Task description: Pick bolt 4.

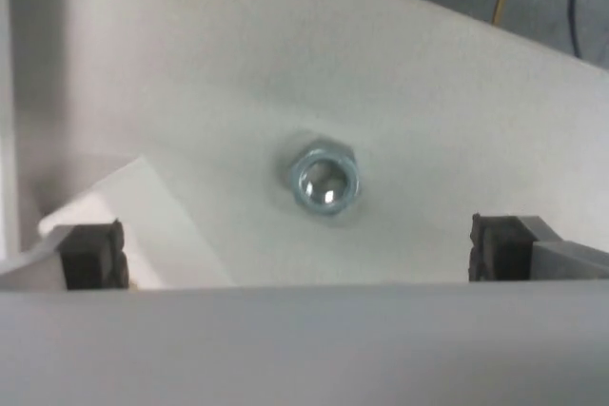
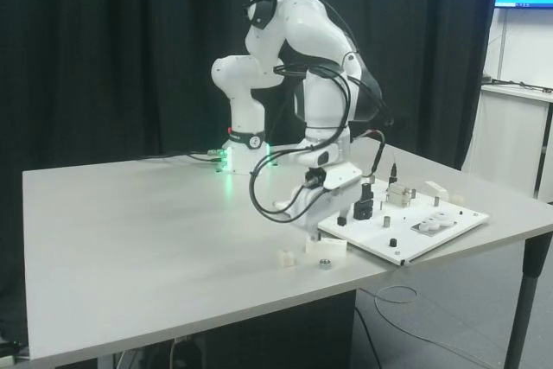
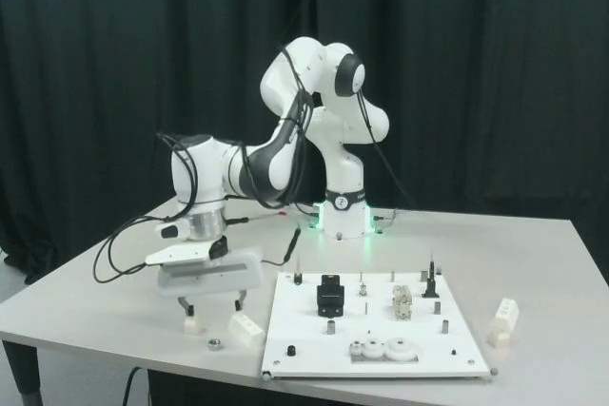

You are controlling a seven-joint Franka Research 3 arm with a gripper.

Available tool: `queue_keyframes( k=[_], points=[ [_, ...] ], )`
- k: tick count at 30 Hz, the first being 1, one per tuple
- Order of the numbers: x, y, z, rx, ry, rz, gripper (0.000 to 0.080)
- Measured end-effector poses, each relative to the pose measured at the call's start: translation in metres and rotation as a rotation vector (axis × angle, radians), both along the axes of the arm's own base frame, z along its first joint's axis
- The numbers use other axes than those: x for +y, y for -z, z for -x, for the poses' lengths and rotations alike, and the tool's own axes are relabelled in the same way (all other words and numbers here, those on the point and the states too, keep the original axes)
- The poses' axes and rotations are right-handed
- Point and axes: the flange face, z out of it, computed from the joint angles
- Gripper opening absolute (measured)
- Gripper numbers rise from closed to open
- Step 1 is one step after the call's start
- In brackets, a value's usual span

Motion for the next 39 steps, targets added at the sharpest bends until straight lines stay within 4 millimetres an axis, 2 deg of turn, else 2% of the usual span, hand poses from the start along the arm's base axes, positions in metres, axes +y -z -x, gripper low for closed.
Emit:
queue_keyframes(
  k=[21, 39],
  points=[
    [0.006, -0.033, 0.005, 0.020, 0.031, -0.010, 0.0800],
    [0.004, -0.044, 0.006, 0.028, 0.055, 0.016, 0.0800]
  ],
)
